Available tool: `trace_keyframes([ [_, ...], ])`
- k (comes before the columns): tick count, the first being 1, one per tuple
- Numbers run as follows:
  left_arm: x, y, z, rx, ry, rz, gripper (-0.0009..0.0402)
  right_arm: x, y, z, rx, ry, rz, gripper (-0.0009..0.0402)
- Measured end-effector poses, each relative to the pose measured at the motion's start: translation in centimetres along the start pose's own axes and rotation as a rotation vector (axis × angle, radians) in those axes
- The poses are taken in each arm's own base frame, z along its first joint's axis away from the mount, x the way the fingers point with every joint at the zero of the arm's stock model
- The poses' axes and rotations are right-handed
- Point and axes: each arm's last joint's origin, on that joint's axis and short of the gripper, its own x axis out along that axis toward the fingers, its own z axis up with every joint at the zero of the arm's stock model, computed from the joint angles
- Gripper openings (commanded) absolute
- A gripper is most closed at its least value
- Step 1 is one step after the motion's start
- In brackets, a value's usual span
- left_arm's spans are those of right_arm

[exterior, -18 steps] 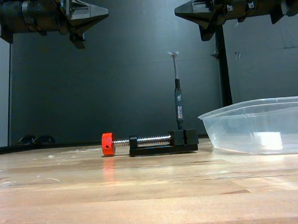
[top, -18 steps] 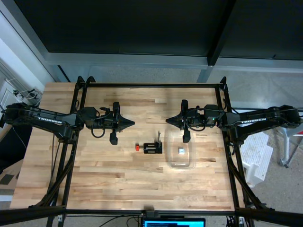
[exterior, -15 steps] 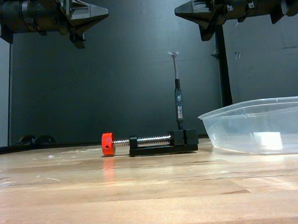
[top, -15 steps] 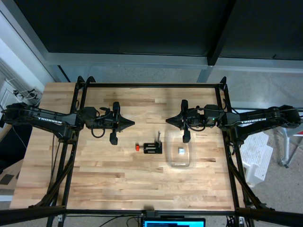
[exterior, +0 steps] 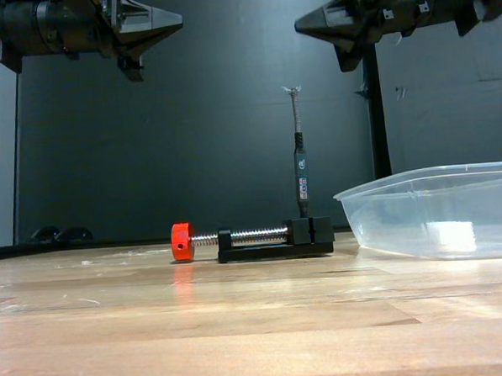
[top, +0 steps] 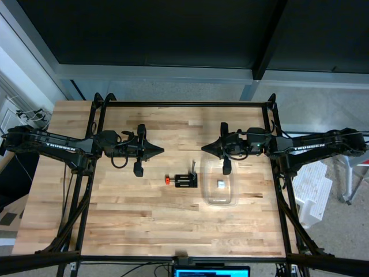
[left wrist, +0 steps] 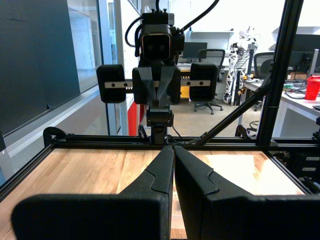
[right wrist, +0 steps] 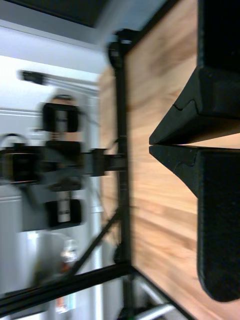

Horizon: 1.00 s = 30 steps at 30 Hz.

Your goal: Remove the USB-C connector from taskboard and place in the container

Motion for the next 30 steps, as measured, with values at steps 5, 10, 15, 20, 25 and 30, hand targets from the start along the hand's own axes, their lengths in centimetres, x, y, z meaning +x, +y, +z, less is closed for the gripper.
trace_keyframes([
  [5,0.0,0.0,0.0,0.0,0.0,0.0,0.0,-0.1,0.2,0.6,-0.003,0.191,0.0,0.0],
  [10,0.0,0.0,0.0,0.0,0.0,0.0,0.0,-0.6,0.5,1.2,-0.008,0.351,0.007,0.0],
  [15,0.0,0.0,0.0,0.0,0.0,0.0,0.0,-0.6,1.1,1.3,-0.034,0.518,0.028,0.0],
  [20,0.0,0.0,0.0,0.0,0.0,0.0,0.0,0.0,1.9,1.6,-0.051,0.669,0.049,0.0],
  [25,0.0,0.0,0.0,0.0,0.0,0.0,0.0,0.9,2.5,2.0,-0.064,0.777,0.06,0.0],
  [30,0.0,0.0,0.0,0.0,0.0,0.0,0.0,2.2,2.9,2.2,-0.06,0.841,0.052,0.0019],
])
